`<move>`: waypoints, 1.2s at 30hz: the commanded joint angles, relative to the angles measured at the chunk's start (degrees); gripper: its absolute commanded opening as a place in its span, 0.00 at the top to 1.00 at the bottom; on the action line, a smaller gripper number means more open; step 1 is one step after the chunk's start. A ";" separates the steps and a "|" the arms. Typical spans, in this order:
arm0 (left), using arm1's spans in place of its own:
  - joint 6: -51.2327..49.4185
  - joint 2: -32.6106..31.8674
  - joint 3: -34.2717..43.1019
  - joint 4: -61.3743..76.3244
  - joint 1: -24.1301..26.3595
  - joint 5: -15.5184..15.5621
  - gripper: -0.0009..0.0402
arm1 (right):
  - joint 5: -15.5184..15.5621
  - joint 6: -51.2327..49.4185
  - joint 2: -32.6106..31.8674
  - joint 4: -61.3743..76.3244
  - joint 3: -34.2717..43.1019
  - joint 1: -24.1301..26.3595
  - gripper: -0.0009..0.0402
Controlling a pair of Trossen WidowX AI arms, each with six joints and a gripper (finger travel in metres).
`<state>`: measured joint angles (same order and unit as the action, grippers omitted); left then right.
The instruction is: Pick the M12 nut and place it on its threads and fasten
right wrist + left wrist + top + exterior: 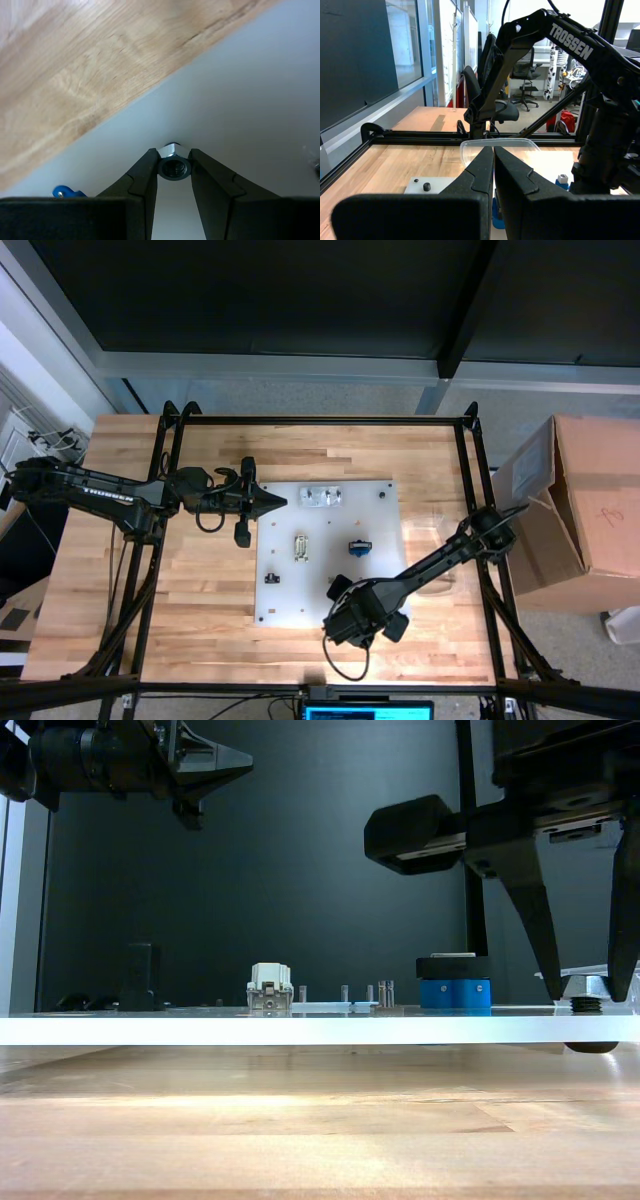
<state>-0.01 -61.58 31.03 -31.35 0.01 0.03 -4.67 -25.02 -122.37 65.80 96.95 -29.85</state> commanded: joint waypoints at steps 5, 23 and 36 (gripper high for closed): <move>0.00 -0.02 0.00 0.00 0.00 -0.02 0.98 | -0.07 3.28 0.00 -0.04 0.94 0.52 0.98; 0.00 -0.02 0.00 0.00 0.00 0.00 0.98 | -0.26 0.09 -3.17 3.67 4.94 0.81 0.98; 0.00 -0.02 0.00 0.02 -0.02 -0.02 0.98 | 0.09 0.50 -7.61 8.68 10.56 1.01 0.98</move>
<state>-0.01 -61.60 31.03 -31.33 0.01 0.03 -4.67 -24.71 -129.62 74.98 107.61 -28.86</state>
